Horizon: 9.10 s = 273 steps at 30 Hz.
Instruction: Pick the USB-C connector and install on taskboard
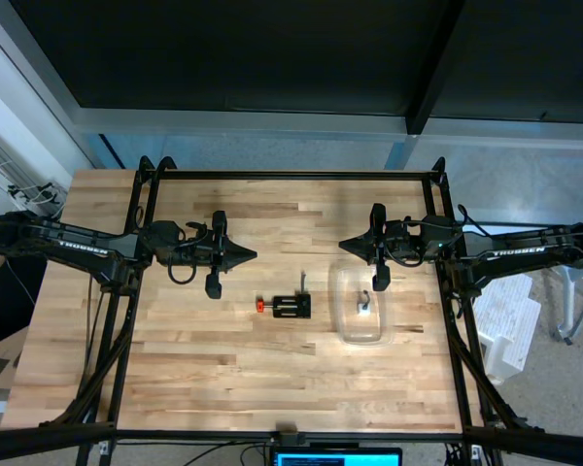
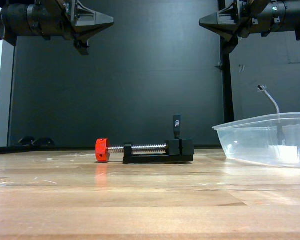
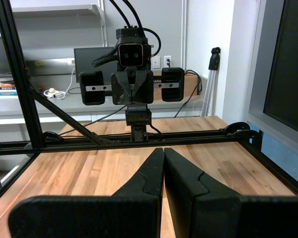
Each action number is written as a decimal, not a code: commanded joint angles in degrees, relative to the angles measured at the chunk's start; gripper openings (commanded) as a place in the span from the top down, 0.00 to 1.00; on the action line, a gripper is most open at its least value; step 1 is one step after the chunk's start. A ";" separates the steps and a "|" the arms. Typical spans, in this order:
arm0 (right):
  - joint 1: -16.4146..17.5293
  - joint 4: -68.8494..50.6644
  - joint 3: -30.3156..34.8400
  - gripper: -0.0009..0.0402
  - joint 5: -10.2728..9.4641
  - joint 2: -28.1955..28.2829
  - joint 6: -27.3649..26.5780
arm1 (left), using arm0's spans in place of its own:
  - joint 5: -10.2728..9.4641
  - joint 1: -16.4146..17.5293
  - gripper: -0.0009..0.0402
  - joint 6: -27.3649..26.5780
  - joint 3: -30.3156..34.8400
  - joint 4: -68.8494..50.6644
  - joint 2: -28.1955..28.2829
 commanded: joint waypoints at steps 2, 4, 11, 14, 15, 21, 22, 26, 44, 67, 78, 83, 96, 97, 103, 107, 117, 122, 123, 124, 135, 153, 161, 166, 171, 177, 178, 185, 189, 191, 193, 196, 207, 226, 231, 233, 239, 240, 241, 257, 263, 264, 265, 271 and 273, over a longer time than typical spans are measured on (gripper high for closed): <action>0.13 0.00 0.00 0.98 -0.02 0.00 0.17 | 0.02 0.04 0.98 0.02 0.00 0.00 0.00; 0.13 0.00 0.00 0.98 -0.04 0.00 0.17 | 0.02 0.02 0.98 0.02 0.00 0.00 0.00; 0.13 -0.87 0.24 0.98 0.02 0.00 2.14 | 0.02 0.02 0.98 0.02 0.00 0.00 0.00; 0.15 -9.14 2.84 0.98 0.09 0.00 1.03 | 0.02 0.02 0.98 0.02 0.00 0.02 0.00; 0.15 -12.13 3.82 0.98 0.04 0.02 0.79 | 0.02 0.02 0.98 0.02 0.00 0.00 0.00; 0.28 -28.17 8.94 0.98 -1.73 0.22 1.31 | 0.02 0.04 0.98 0.02 0.00 0.00 0.00; 0.42 -30.67 9.86 0.98 -1.75 0.24 1.46 | 0.02 0.04 0.98 0.02 0.00 0.00 0.00; 1.09 -40.09 13.49 0.98 -3.19 0.24 1.53 | 0.02 0.04 0.98 0.02 0.00 0.00 0.00; 6.93 -86.38 33.09 0.98 -3.15 11.15 2.16 | 0.02 0.04 0.98 0.02 0.00 0.00 0.00; 12.20 -90.75 35.10 0.61 -0.37 25.57 9.16 | 0.02 0.02 0.98 0.02 0.00 0.00 0.00; 13.66 -84.89 30.45 0.52 1.01 27.02 12.07 | 0.02 0.02 0.98 0.02 0.00 0.02 0.00; 14.10 -83.38 30.36 0.52 1.20 29.44 12.00 | 0.02 0.04 0.98 0.02 0.00 0.00 0.00; 15.08 -76.06 25.70 0.52 1.90 30.51 12.68 | 0.02 0.04 0.98 0.02 0.00 0.00 0.00; 15.15 -75.52 25.29 0.52 1.90 30.51 12.83 | 0.02 0.02 0.98 0.02 0.00 0.00 -0.02; 15.82 -73.44 24.13 0.52 1.81 32.13 13.29 | 0.02 0.02 0.98 0.02 0.00 0.00 -0.02; 16.20 -71.97 23.61 0.52 1.79 32.44 13.29 | 0.02 0.02 0.98 0.02 0.00 0.00 -0.02; 16.41 -69.88 22.18 0.52 1.92 32.44 13.51 | 0.02 0.04 0.98 0.02 0.00 0.02 0.00; 16.52 -68.22 20.96 0.54 1.95 32.44 13.62 | 0.02 0.04 0.98 0.02 0.00 0.00 -0.02; 16.52 -67.87 20.72 0.55 1.92 32.44 13.62 | 0.02 0.04 0.98 0.02 0.00 0.00 0.00; 16.55 -67.65 20.50 0.56 1.90 32.44 13.62 | 0.02 0.02 0.98 0.02 0.00 0.00 0.00; 16.65 -65.94 19.50 0.70 1.92 32.41 13.57 | 0.02 0.04 0.98 0.02 0.00 0.02 0.00; 16.83 -66.36 19.50 0.95 1.90 32.39 13.53 | 0.02 0.02 0.98 0.02 0.00 0.00 0.00; 16.92 -66.31 19.50 0.98 1.90 32.20 13.49 | 0.02 0.02 0.98 0.02 0.00 0.00 0.00; 16.92 -66.38 19.50 0.98 1.95 31.04 13.46 | 0.02 0.02 0.98 0.02 0.00 0.00 0.00; 16.90 -66.69 19.52 0.98 1.97 29.20 13.46 | 0.02 0.04 0.98 0.02 0.00 0.00 -0.02; 16.87 -68.81 20.59 0.98 2.01 26.99 13.49 | 0.02 0.04 0.98 0.02 0.00 0.00 0.00; 16.90 -69.99 21.40 0.98 2.01 26.75 13.46 | 0.02 0.02 0.98 0.02 0.00 0.00 0.00; 16.81 -76.41 28.63 0.98 2.32 26.16 12.94 | 0.02 0.04 0.98 0.02 0.00 0.00 0.00; 16.74 -80.70 32.13 0.98 3.65 26.16 12.13 | 0.02 0.04 0.98 0.02 0.00 0.00 0.00; 16.72 -81.72 33.40 0.98 3.61 26.16 12.15 | 0.02 0.02 0.98 0.02 0.00 0.00 0.00; 16.68 -82.77 34.58 0.98 3.63 26.16 12.13 | 0.02 0.04 0.98 0.02 0.00 0.00 0.00; 16.61 -83.30 35.43 0.98 3.63 26.18 12.15 | 0.02 0.02 0.98 0.02 0.00 0.00 0.00; 14.97 -82.44 38.51 0.98 3.61 29.83 12.13 | 0.02 0.04 0.98 0.02 0.00 0.00 0.00; 13.05 -82.25 53.09 0.98 3.45 46.71 9.53 | 0.02 0.02 0.98 0.02 0.00 0.00 0.00; 12.46 -82.31 56.15 0.98 3.45 50.10 8.74 | 0.02 0.04 0.98 0.02 0.00 0.00 0.00; 12.07 -82.29 57.31 0.98 3.43 51.17 8.35 | 0.02 0.02 0.98 0.02 0.00 0.00 0.00; 11.82 -82.38 60.92 0.98 3.45 54.16 6.51 | 0.02 0.02 0.98 0.02 0.00 0.00 0.00; 11.72 -82.38 61.42 0.98 3.43 54.62 6.25 | 0.02 0.04 0.98 0.02 0.00 0.00 0.00; 11.61 -82.40 61.88 0.98 3.45 54.99 5.95 | 0.02 0.04 0.98 0.02 0.00 0.00 0.00; 11.58 -81.42 65.40 0.98 4.55 58.38 4.61 | 0.02 0.04 0.98 0.02 0.00 -0.04 0.00; 11.65 -81.46 66.40 0.98 4.81 59.43 4.04 | 0.02 0.02 0.98 0.02 0.00 0.00 0.00; 11.63 -81.20 66.34 0.98 4.72 59.56 4.02 | 0.02 0.04 0.98 0.02 0.00 0.00 0.00; 11.65 -81.05 66.23 0.98 4.72 59.67 4.02 | 0.02 0.02 0.98 0.02 0.00 0.00 0.00; 11.80 -80.83 65.61 0.98 4.46 59.67 4.02 | 0.02 0.04 0.98 0.02 0.00 0.00 -0.02; 11.80 -80.94 65.57 0.98 4.48 59.67 3.98 | 0.02 0.02 0.98 0.02 0.00 0.00 0.00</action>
